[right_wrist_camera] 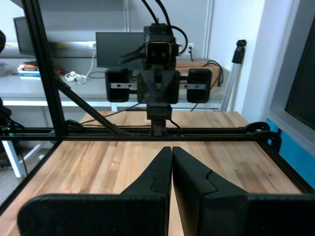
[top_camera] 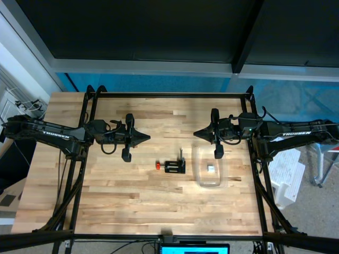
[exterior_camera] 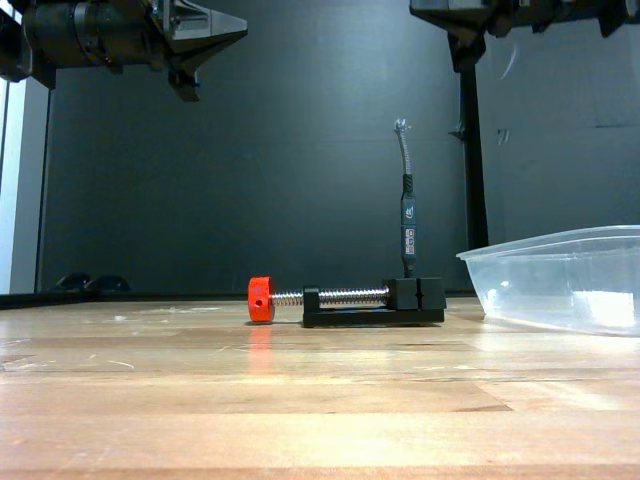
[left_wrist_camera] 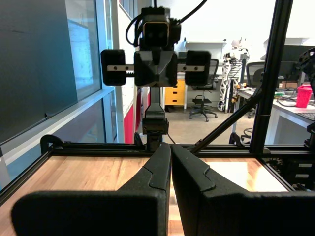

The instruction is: Pick the usb-c connector and install on the hub

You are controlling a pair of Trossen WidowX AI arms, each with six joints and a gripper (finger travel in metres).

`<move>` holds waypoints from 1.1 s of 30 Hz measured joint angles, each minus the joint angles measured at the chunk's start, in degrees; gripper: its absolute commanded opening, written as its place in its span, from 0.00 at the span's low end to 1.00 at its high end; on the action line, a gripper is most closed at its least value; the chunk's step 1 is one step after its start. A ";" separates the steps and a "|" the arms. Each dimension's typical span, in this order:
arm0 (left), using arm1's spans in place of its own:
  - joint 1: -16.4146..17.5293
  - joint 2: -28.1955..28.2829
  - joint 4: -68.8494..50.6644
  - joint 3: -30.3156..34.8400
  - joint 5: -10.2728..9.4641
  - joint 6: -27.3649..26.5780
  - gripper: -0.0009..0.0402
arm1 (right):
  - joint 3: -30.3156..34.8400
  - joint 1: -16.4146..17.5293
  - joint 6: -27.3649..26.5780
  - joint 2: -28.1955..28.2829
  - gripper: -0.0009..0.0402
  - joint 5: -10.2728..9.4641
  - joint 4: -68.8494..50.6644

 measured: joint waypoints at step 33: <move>0.00 0.00 0.02 0.00 -0.02 0.00 0.02 | -8.79 -0.24 0.92 -3.23 0.02 0.55 9.53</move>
